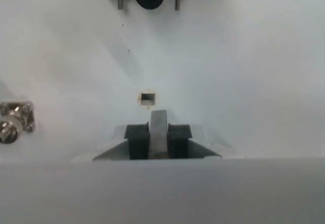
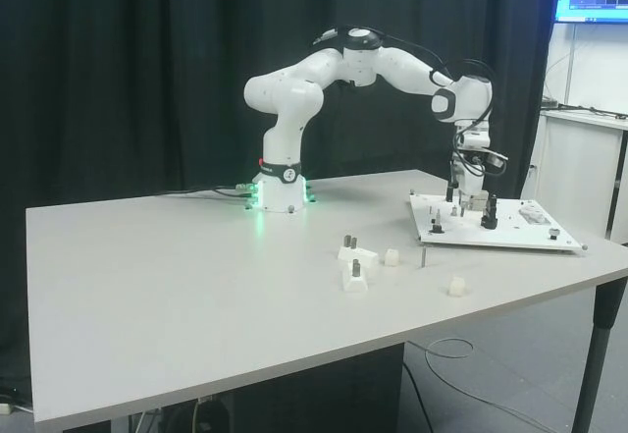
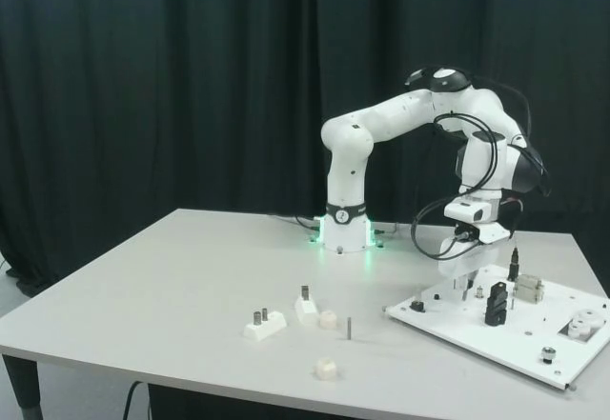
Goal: Insert square peg 2.
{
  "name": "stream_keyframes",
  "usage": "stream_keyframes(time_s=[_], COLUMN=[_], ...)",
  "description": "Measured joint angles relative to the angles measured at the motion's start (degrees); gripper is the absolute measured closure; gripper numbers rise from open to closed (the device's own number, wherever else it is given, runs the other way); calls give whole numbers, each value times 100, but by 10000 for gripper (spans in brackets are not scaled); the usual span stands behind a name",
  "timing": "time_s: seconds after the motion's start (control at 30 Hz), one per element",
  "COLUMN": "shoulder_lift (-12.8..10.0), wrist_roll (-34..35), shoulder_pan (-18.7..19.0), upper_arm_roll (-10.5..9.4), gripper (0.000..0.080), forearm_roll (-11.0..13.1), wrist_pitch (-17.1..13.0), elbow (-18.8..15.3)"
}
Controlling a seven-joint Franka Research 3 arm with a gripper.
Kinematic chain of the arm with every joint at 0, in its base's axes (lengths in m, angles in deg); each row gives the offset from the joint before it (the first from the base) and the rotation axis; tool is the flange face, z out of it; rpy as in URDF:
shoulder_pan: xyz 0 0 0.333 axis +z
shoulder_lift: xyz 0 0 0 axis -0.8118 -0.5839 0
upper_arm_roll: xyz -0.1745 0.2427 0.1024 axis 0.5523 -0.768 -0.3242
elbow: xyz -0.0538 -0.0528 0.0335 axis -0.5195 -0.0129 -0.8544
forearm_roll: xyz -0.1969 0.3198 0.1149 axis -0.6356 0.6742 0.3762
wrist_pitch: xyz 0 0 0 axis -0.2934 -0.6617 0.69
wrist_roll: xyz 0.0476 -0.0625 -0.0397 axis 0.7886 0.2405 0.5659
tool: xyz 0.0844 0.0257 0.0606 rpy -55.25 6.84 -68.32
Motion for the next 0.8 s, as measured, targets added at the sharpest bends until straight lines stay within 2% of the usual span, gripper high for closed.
stream_keyframes(time_s=[0.8], shoulder_lift=[1], wrist_roll=[78], shoulder_pan=[57], upper_arm_roll=[-240], gripper=[728], forearm_roll=[184], wrist_pitch=[-290], elbow=[-118])
